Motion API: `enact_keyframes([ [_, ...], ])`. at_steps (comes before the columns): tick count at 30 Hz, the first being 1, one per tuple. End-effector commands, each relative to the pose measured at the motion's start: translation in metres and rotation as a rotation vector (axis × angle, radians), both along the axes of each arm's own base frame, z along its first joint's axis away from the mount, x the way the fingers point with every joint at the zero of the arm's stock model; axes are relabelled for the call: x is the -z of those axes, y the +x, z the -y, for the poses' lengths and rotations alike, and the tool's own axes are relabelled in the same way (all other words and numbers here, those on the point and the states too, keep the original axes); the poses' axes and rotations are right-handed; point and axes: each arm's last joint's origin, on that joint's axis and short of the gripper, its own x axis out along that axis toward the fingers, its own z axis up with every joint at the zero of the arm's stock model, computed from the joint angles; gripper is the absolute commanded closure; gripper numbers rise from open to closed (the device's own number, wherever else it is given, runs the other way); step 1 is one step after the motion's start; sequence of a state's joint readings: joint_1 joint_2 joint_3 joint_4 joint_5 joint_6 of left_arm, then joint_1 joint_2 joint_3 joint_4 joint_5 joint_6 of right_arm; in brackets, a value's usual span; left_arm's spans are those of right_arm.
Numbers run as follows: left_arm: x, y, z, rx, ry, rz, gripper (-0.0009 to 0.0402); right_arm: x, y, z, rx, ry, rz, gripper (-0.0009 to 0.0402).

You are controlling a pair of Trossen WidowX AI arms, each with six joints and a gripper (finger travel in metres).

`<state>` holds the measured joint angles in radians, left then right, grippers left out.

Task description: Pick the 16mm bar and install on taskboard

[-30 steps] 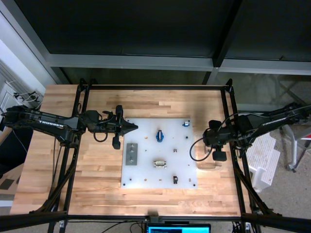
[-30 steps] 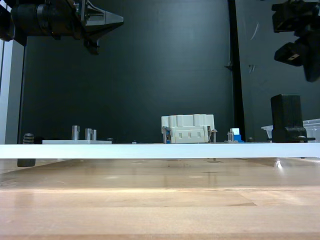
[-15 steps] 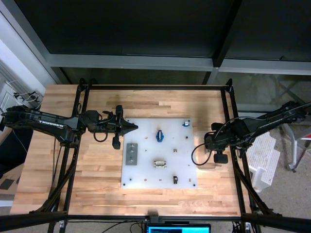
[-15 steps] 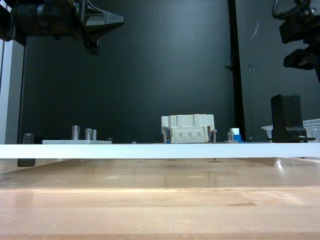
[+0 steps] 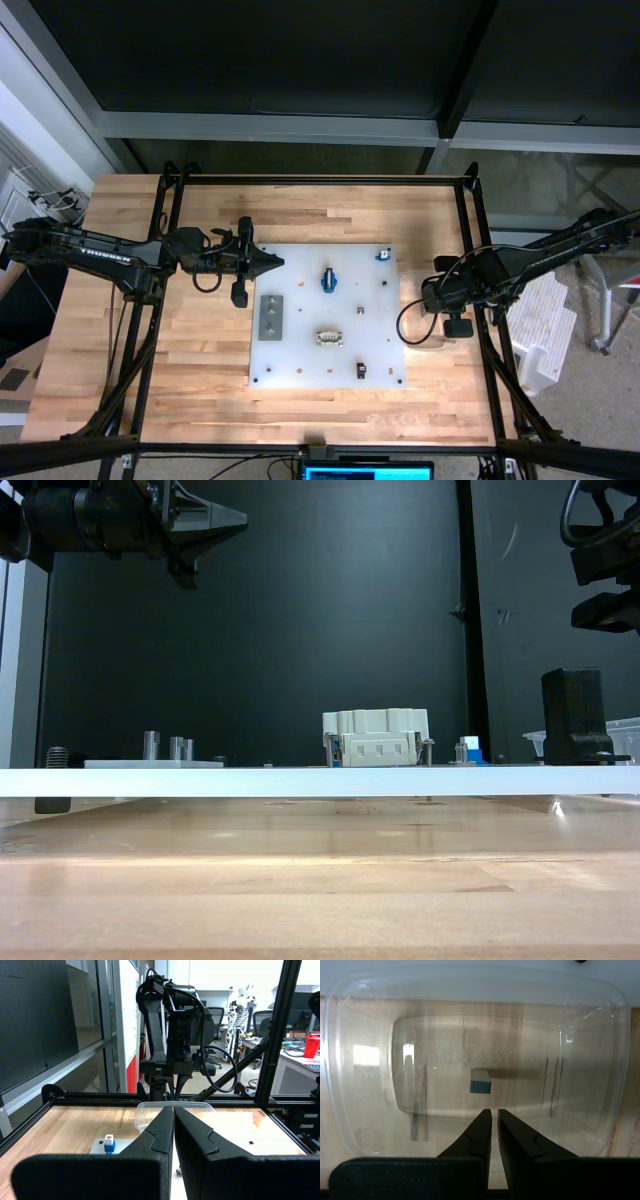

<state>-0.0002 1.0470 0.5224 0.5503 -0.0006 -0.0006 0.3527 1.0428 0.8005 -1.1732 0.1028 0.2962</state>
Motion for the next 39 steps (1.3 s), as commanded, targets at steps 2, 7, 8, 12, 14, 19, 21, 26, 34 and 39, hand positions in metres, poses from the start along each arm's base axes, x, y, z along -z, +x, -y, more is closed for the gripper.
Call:
enact_keyframes([
  [2,0.000,0.000,0.000,0.000,0.000,0.000,0.0393,0.000,0.001,-0.001,-0.003,0.003,0.011,0.0372],
  [7,0.000,0.000,0.000,0.000,0.000,0.000,0.0393,0.001,0.003,-0.002,0.002,0.004,0.013,0.0365],
  [8,0.000,0.000,0.000,0.000,0.000,0.000,0.0393,0.002,0.004,-0.002,0.010,0.004,0.011,0.0359],
  [12,0.000,0.000,0.000,0.000,0.000,0.000,0.0393,0.007,0.007,-0.003,0.031,0.009,0.011,0.0314],
  [14,0.000,0.000,0.000,0.000,0.000,0.000,0.0393,0.010,0.007,-0.004,0.036,0.007,0.005,0.0285],
  [19,0.000,0.000,0.000,0.000,0.000,0.000,0.0393,0.017,0.009,-0.004,0.053,0.006,0.006,0.0214],
  [21,0.000,0.000,0.000,0.000,0.000,0.000,0.0393,0.019,0.009,-0.004,0.054,0.006,0.006,0.0193],
  [26,0.000,0.000,0.000,0.000,0.000,0.000,0.0393,0.025,0.010,-0.005,0.053,0.003,0.010,0.0163],
  [34,0.000,0.000,0.000,0.000,0.000,0.000,0.0393,0.036,0.008,-0.005,0.050,0.004,0.012,0.0163],
  [39,0.000,0.000,0.000,0.000,0.000,0.000,0.0393,0.041,0.007,-0.005,0.050,0.005,0.014,0.0161],
])
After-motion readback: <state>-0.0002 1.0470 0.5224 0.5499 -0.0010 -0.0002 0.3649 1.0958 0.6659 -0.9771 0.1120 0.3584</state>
